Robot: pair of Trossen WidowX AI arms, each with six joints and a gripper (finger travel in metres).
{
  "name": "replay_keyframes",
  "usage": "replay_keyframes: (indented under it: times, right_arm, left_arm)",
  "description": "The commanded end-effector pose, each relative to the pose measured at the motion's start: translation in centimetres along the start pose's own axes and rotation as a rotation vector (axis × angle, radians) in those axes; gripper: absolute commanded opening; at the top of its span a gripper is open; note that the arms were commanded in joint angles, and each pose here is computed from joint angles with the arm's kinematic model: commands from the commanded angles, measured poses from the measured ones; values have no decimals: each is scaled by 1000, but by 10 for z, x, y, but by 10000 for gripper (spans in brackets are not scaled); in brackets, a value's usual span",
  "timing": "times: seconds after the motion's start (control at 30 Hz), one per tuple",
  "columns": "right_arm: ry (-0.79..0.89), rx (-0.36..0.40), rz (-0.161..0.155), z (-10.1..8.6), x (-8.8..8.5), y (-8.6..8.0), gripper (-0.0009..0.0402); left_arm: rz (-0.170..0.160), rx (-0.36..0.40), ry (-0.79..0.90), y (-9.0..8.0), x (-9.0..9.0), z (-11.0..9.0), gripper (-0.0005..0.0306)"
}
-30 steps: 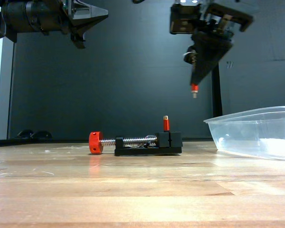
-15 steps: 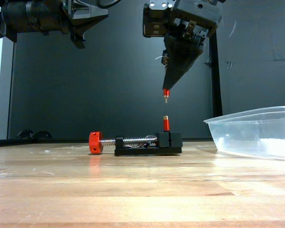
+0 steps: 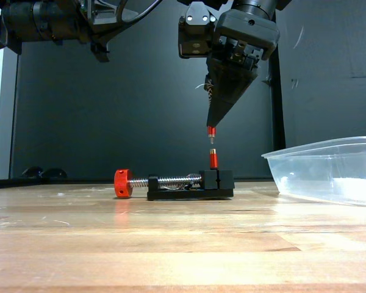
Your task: Pick the rca connector and install on the hub
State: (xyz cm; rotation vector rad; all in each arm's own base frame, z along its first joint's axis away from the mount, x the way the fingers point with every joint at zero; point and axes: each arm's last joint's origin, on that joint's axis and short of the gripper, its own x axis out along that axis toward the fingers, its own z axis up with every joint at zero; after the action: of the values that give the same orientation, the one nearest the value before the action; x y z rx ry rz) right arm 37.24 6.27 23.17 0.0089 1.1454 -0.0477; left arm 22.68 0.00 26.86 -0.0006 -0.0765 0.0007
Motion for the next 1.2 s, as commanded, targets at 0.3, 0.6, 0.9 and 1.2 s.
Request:
replay_keyframes:
  times: [0.3,0.6,0.9,1.2]
  right_arm:
    - [13,0,-4,-4,3,-1,0]
    - [4,1,-1,-2,5,0,0]
    - [5,1,-1,-2,5,0,0]
    - [5,1,-1,-2,5,0,0]
  left_arm:
    - [0,0,0,0,0,0,0]
    - [0,0,0,0,0,0,0]
    - [0,0,0,0,0,0,0]
    - [0,0,0,0,0,0,0]
